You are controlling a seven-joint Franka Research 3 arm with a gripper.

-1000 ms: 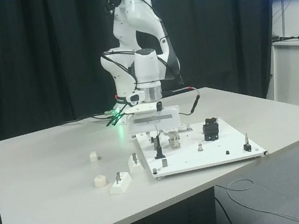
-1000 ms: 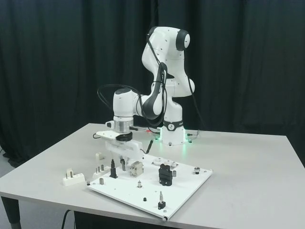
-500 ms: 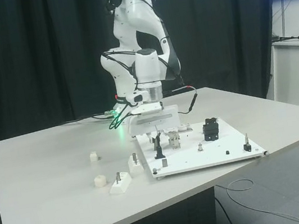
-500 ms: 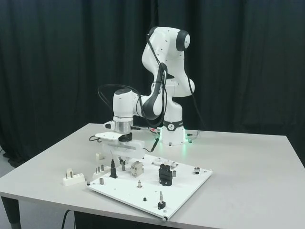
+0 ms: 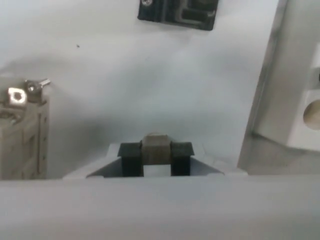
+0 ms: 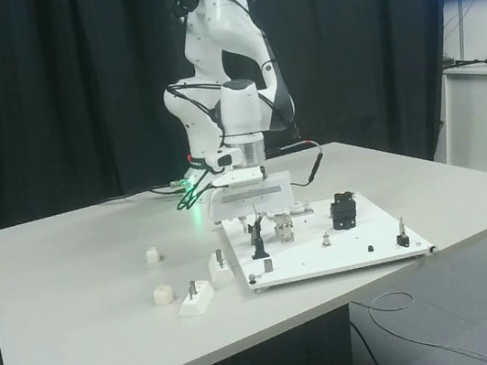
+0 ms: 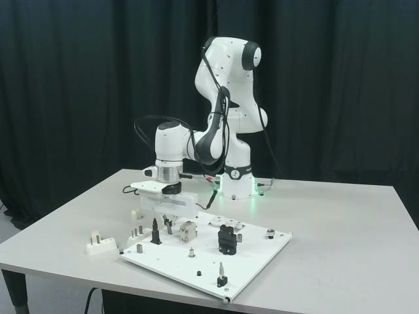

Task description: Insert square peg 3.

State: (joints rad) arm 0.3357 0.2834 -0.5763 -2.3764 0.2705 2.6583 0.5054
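The grey counter [image 6: 76, 292] carries a white board [image 6: 346, 245] of small fixtures, and the white arm [image 6: 218, 48] is bent down over the board's near-left part. Compared with a second ago, the wrist is seen to have risen a little, so the hand [image 6: 252, 223] is now held higher above the board.

In the wrist view the hand's two black fingertips [image 5: 129, 156] are clamped on a small grey peg [image 5: 156, 150], which is gripped between them and hangs clear of the white surface below. A black fixture [image 5: 178, 11] lies farther off on the board, and a metal block [image 5: 20, 127] stands to one side. Beside the board, white holders [image 6: 195, 299] with short upright pins are left on the counter.

The lift is judged to mean that the peg has been picked up and is being carried, with insertion not yet made. The matching square hole cannot be made out, so alignment above it remains to be done.
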